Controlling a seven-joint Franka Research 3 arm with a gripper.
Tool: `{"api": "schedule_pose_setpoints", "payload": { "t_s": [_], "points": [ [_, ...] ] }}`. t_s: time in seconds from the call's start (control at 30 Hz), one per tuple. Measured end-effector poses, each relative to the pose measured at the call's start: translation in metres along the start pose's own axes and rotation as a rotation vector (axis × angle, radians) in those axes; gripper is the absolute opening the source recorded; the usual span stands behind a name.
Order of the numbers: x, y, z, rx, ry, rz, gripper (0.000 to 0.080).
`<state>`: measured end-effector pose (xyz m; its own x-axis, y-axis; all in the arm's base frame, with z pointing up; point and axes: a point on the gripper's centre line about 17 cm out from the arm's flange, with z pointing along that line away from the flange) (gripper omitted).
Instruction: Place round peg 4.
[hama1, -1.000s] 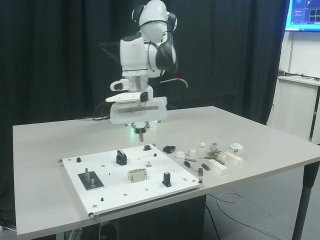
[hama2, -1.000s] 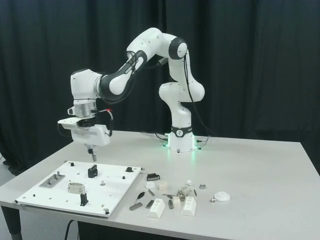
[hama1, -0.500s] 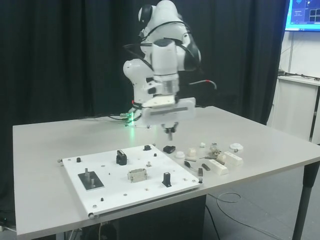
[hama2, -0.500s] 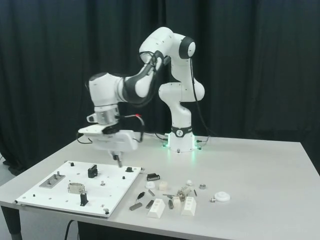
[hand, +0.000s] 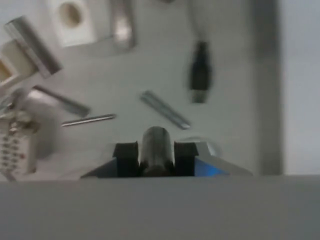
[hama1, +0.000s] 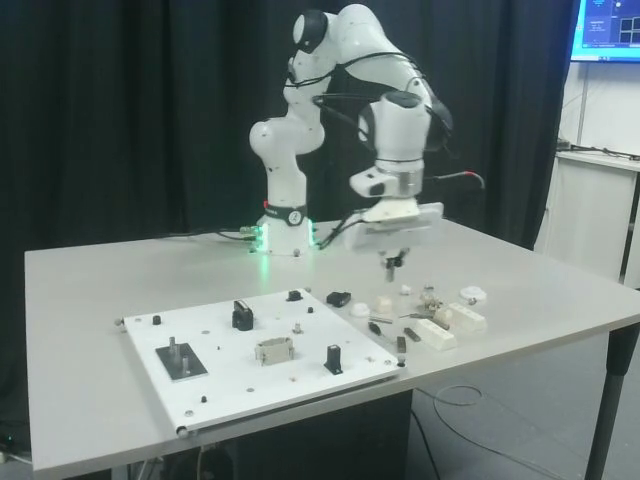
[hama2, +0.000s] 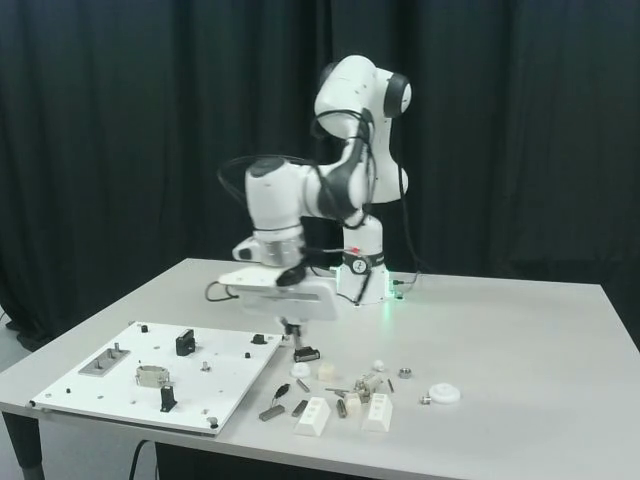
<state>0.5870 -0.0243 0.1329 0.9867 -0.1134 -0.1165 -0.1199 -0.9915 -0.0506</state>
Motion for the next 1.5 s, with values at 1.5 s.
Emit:
{"api": "schedule_pose_setpoints", "payload": {
  "t_s": [1.5],
  "points": [
    [-0.078, -0.213, 0.082, -0.174, 0.017, -0.158, 0.0149]
  ]
}}
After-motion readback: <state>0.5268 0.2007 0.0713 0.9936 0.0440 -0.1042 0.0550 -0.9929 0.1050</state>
